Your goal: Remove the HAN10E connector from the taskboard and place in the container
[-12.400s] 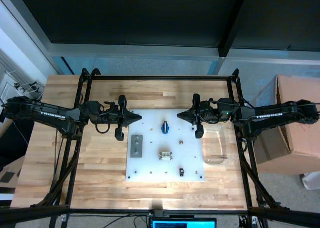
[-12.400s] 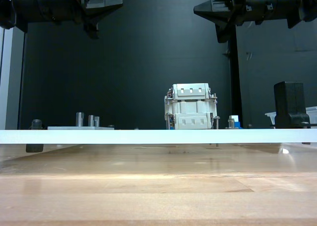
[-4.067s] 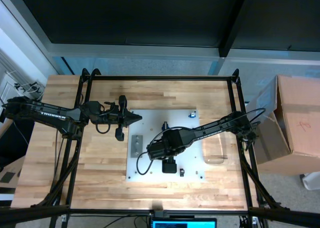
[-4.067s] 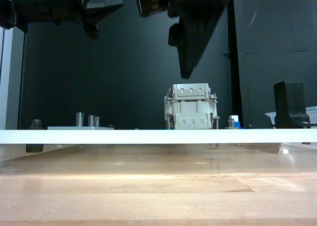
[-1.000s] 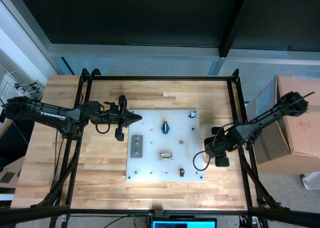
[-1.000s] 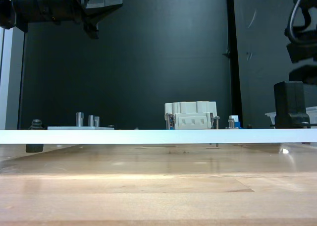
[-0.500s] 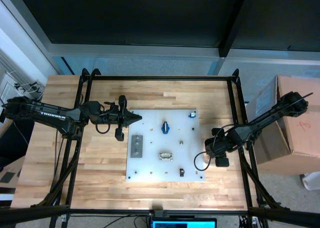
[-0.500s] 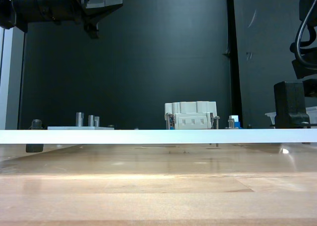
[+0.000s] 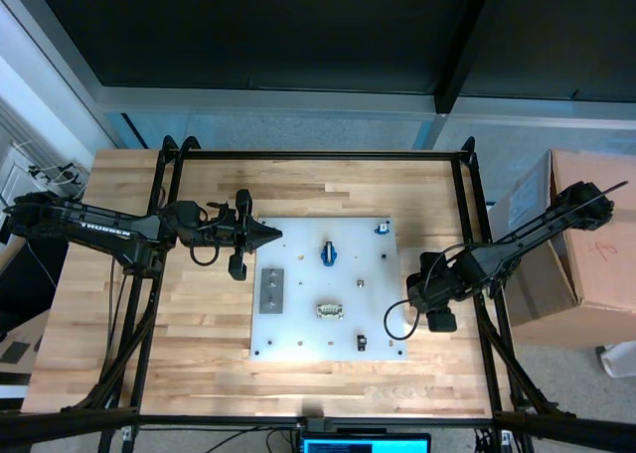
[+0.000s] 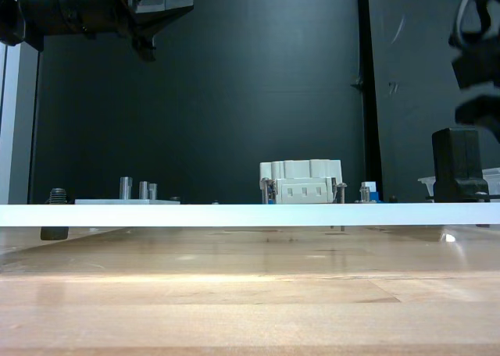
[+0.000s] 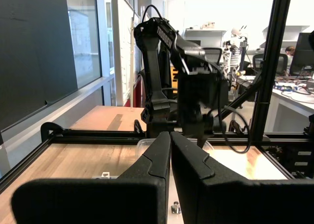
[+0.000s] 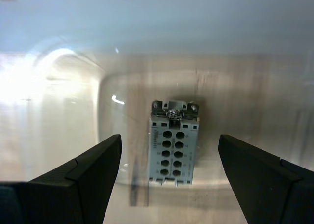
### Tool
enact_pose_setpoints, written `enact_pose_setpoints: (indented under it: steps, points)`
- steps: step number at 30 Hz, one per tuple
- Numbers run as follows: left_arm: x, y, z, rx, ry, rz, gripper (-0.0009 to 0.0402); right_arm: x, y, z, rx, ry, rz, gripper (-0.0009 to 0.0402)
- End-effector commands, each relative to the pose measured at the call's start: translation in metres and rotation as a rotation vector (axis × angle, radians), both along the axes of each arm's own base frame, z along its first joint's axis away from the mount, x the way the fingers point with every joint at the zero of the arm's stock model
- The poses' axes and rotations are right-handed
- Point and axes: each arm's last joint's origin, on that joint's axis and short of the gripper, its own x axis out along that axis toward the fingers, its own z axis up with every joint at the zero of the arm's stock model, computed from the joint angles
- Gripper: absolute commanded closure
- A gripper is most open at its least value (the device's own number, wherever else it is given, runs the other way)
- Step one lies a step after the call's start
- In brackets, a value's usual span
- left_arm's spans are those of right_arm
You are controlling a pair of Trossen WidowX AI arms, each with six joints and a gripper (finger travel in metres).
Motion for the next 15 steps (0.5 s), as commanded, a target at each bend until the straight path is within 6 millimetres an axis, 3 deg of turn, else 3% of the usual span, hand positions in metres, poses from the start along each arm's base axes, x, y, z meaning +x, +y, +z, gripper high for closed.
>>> enact_pose_setpoints:
  steps: [1, 8, 15]
  points:
    - [0.0, 0.0, 0.0, 0.0, 0.0, 0.0, 0.0393, 0.006, -0.001, 0.021, 0.025, -0.054, -0.018, 0.0119]
    - [0.0, 0.0, 0.0, 0.0, 0.0, 0.0, 0.0393, 0.028, -0.009, 0.055, -0.005, -0.284, -0.057, 0.0164]
    - [0.0, 0.0, 0.0, 0.0, 0.0, 0.0, 0.0393, 0.055, -0.027, 0.069, 0.046, -0.598, -0.08, 0.024]
